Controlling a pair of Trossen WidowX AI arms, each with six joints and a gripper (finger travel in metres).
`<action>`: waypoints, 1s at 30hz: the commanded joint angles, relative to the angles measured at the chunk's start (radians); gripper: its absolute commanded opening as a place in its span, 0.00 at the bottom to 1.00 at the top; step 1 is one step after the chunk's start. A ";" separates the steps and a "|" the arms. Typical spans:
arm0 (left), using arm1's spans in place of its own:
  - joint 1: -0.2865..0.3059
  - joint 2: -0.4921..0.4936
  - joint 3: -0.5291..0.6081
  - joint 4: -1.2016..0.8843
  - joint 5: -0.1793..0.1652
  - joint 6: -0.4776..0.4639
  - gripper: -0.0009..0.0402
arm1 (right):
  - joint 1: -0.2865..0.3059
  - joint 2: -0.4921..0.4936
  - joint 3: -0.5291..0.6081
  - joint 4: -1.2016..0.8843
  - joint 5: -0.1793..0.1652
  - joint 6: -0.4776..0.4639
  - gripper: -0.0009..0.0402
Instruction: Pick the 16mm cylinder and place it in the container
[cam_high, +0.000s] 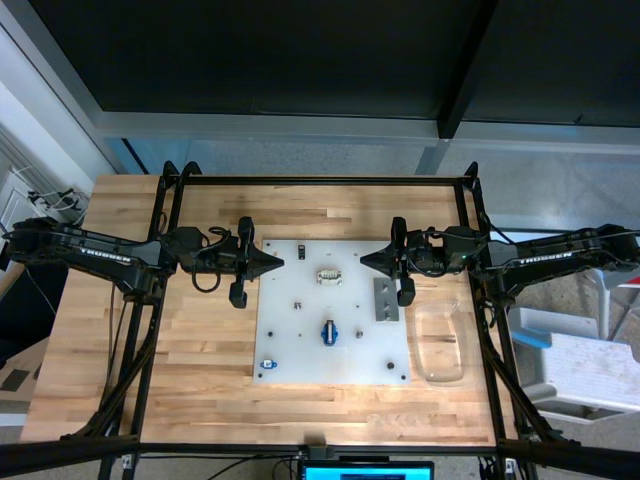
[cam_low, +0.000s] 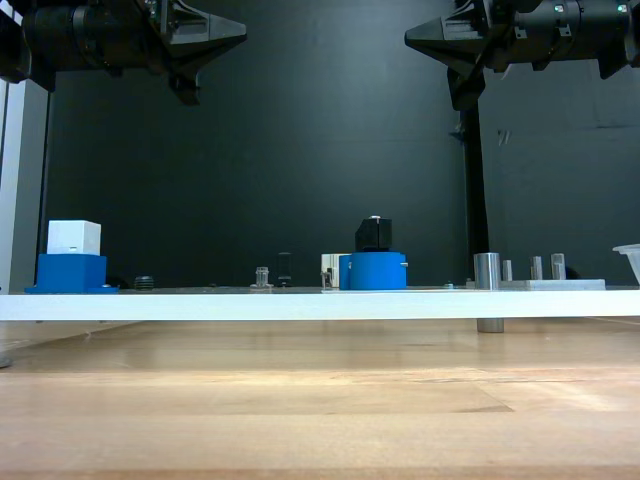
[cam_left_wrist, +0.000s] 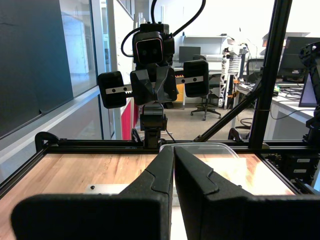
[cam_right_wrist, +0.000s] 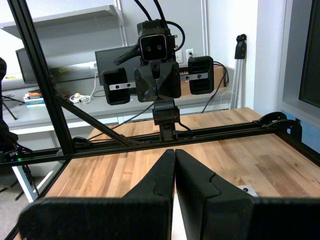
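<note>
Left end effector (cam_high: 281, 262) has its fingers pressed together and hangs high over the left edge of the white board (cam_high: 300, 345), tip pointing inward. Right end effector (cam_high: 363, 262) is pretty much the mirror of that: fingers pressed together too, up over the far right part of the board. The two tips face each other across an open gap. In the low view both sit way above everything standing on the board, so there's plenty of room under them. The 16mm cylinder (cam_high: 360, 335) stands upright on the board, just right of the blue upright part (cam_high: 328, 332) and on the near side of the grey block (cam_high: 386, 298), with bare board around it. The container (cam_high: 440, 345) lies on the wooden surface (cam_high: 200, 350) just beside the board's right edge, under the right arm and apart from the cylinder. A black frame rail (cam_high: 320, 181) runs along the surface's far edge, with more rails down both sides.
</note>
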 joint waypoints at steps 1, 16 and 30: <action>0.000 0.001 0.000 0.000 0.000 0.000 0.02 | 0.000 0.000 0.000 -0.003 0.000 -0.055 0.02; 0.000 0.000 0.000 0.000 0.000 0.000 0.02 | 0.000 0.000 0.000 -0.003 0.000 -0.056 0.02; 0.000 0.001 0.000 0.000 0.000 0.000 0.02 | 0.000 0.012 0.242 -0.516 0.008 0.000 0.02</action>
